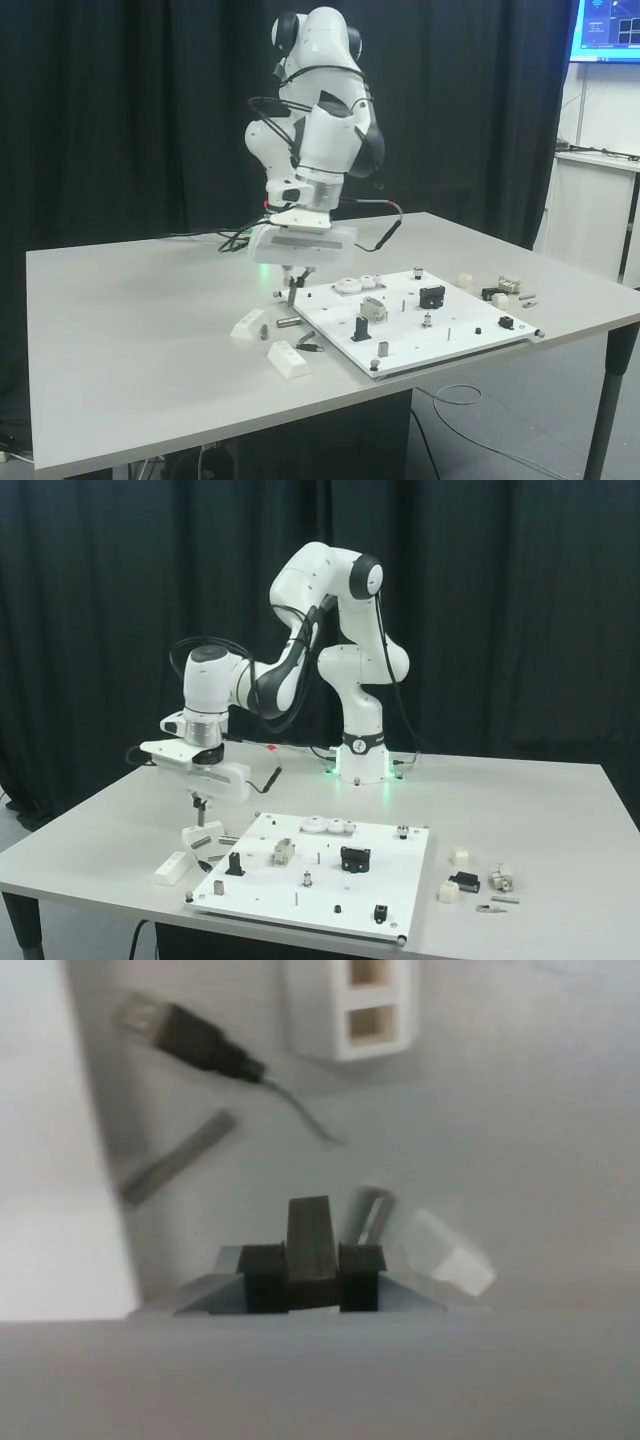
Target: Place square peg 3.
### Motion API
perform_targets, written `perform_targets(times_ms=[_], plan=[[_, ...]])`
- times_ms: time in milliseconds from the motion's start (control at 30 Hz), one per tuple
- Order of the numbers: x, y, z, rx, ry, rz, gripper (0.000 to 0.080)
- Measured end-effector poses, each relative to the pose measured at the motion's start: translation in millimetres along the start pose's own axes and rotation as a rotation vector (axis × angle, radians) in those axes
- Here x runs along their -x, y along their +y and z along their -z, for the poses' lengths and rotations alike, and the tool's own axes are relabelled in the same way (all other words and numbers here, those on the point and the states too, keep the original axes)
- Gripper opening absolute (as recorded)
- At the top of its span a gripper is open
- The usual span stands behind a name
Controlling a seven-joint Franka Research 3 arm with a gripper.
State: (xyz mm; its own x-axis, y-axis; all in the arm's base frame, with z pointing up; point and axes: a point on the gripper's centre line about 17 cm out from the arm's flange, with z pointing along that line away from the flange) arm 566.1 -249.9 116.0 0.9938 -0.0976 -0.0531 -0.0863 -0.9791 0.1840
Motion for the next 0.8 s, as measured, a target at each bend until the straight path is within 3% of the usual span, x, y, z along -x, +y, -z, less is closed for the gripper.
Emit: perform_targets(times_ms=[400,800], plan=[[-1.4,27.6,-24.5,0.019,0.007,0.022,0.0106],[-4.0,32.1,-35.7,0.025,0.011,0.021,0.0106]])
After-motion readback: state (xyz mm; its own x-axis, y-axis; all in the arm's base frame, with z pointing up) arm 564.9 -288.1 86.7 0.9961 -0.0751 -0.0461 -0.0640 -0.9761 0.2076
